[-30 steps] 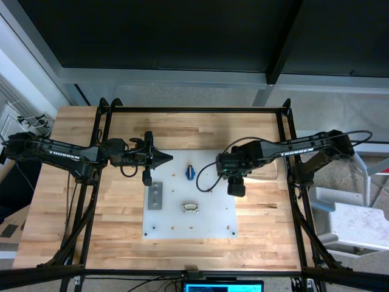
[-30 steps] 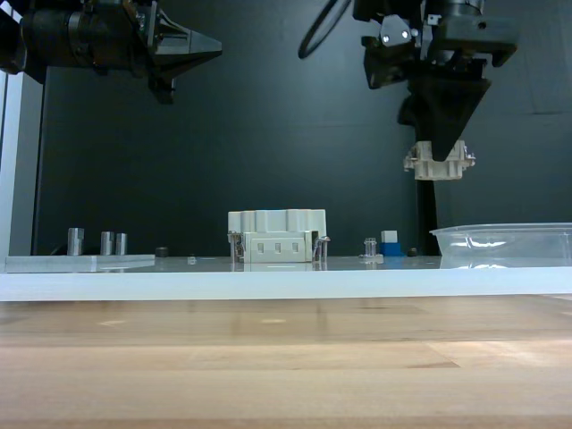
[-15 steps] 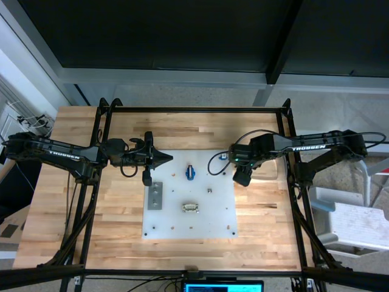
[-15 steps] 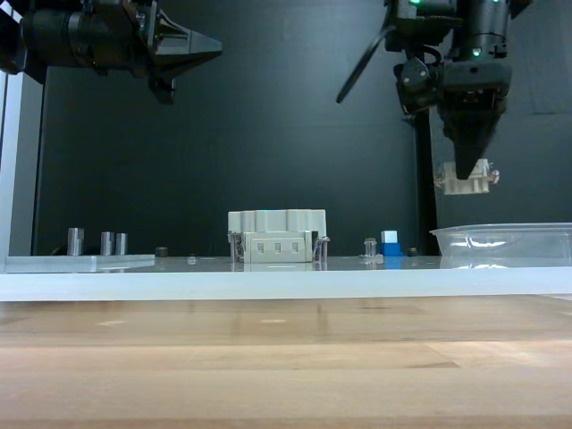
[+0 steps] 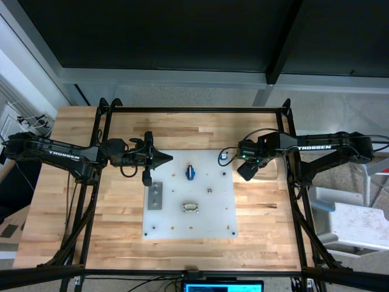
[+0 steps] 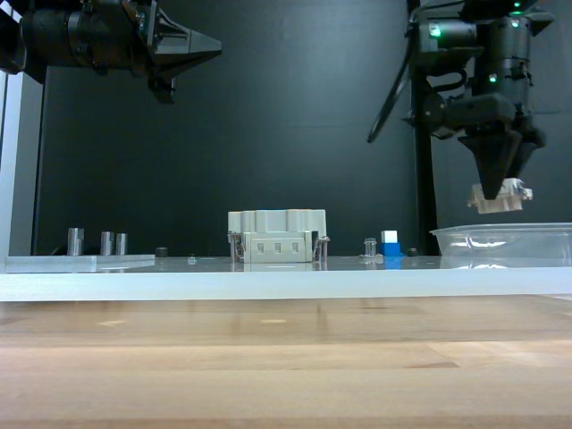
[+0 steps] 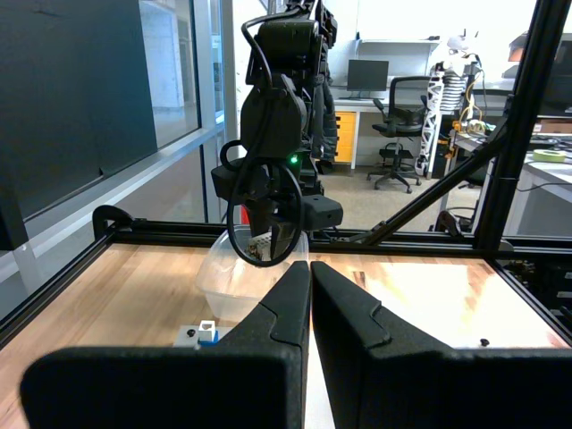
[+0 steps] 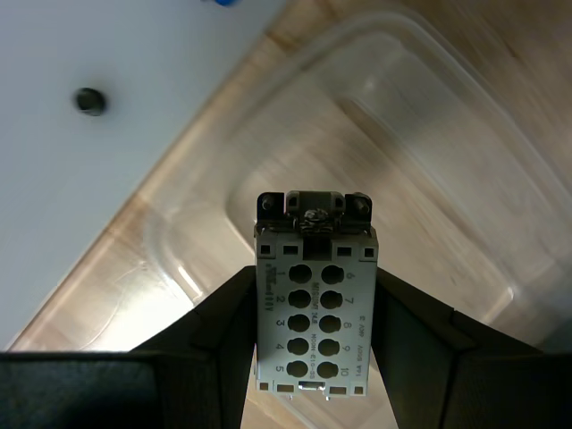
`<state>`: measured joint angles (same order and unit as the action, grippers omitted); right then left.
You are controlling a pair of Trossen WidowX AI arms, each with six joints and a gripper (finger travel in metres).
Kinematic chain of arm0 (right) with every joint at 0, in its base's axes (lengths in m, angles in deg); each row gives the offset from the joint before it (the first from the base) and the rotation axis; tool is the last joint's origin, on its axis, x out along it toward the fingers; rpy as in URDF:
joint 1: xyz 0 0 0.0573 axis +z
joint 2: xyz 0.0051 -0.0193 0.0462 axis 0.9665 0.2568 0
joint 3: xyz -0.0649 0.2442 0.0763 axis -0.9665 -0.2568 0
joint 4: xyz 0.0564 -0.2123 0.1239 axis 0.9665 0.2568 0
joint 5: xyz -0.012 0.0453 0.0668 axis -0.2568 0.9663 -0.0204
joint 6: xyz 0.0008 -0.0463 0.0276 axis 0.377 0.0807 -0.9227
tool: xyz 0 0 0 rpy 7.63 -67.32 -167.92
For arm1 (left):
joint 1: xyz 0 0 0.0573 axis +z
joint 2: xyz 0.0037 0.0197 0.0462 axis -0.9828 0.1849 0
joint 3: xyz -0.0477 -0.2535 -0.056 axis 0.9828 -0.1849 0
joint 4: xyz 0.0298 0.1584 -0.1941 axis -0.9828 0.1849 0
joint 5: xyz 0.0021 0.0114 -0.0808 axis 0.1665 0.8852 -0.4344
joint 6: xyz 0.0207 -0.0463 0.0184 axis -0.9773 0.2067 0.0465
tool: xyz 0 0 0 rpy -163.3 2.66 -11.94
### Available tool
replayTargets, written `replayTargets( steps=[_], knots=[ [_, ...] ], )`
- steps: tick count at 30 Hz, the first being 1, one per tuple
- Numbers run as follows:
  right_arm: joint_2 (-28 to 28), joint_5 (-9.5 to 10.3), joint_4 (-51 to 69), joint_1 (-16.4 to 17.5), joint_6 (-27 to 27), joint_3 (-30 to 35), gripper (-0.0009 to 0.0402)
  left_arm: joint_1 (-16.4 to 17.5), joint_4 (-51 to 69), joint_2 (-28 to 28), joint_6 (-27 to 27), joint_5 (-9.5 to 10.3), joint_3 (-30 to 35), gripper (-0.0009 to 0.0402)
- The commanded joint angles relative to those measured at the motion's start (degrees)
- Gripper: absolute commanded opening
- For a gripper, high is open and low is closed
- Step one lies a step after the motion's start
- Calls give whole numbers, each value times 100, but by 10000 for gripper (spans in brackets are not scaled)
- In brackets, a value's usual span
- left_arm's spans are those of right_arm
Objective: Remove the HAN10-E connector and place it in the container
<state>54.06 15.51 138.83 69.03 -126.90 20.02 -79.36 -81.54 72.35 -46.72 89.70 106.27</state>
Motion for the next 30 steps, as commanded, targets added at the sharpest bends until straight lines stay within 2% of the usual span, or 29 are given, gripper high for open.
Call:
replayTargets(
  steps=[1,12,30],
  knots=[
    [-94,-83,-48,-66,-313,-166,51,2,-2,0,0,-2,0,0],
    [-153,-98,-291,-210,-907,-678,51,2,0,0,0,-2,0,0],
    [-179,-83,-1196,-468,-1075,-1327,51,0,-2,0,0,-2,0,0]
  ],
)
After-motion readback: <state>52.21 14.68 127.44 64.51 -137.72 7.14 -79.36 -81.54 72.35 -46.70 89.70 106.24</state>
